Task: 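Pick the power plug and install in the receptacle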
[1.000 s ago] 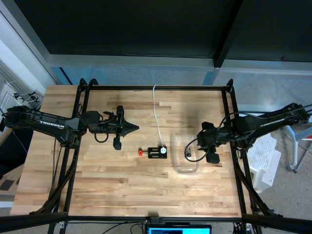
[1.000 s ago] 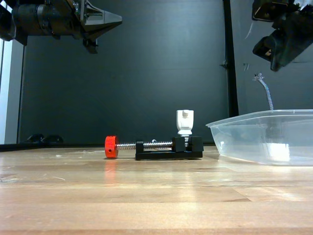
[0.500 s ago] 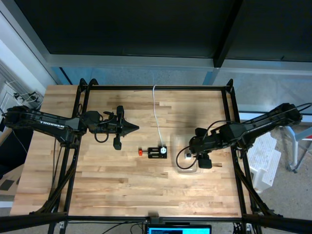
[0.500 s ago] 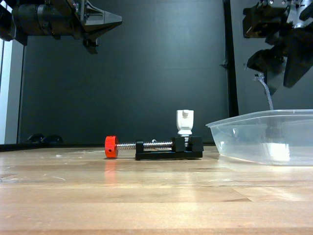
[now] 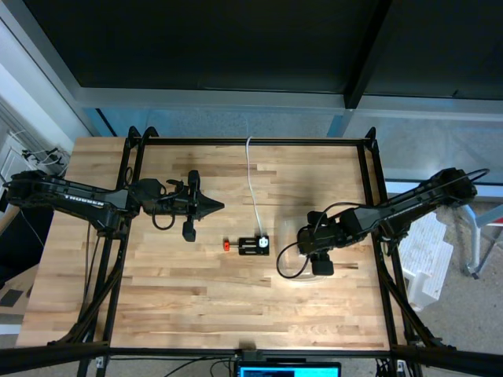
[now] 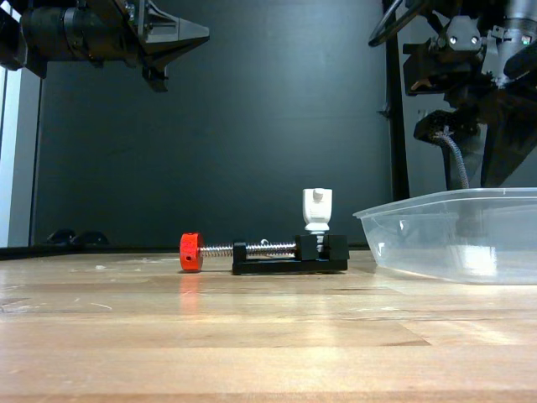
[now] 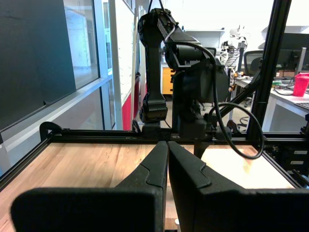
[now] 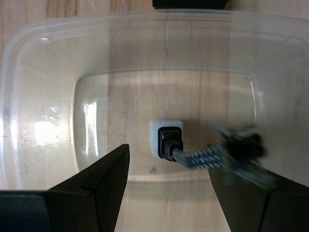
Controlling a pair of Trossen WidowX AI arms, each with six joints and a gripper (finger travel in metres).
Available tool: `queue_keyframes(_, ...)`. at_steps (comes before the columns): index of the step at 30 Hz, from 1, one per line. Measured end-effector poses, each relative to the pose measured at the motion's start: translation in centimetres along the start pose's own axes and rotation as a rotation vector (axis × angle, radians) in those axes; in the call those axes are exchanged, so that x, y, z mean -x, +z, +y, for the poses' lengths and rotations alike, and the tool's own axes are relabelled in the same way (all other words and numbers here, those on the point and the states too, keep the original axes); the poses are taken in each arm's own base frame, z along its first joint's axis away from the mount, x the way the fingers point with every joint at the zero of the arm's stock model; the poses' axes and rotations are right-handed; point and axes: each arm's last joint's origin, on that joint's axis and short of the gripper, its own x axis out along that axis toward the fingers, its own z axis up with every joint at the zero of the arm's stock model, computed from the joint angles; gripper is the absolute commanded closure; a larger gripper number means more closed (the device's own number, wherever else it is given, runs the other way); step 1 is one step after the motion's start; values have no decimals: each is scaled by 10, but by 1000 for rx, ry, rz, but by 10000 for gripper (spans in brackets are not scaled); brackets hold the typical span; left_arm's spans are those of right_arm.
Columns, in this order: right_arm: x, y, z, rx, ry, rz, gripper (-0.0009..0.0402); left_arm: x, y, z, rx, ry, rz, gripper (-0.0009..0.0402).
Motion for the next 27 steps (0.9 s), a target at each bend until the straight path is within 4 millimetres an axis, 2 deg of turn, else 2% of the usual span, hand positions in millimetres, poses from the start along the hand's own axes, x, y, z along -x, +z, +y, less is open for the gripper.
queue_keyframes(8, -14, -2, 1, 1, 0, 0, 183, 0, 0, 0, 0, 0, 0, 393)
queue_keyframes(27, -15, -2, 1, 20, -16, -13, 308, 0, 0, 0, 0, 0, 0, 393)
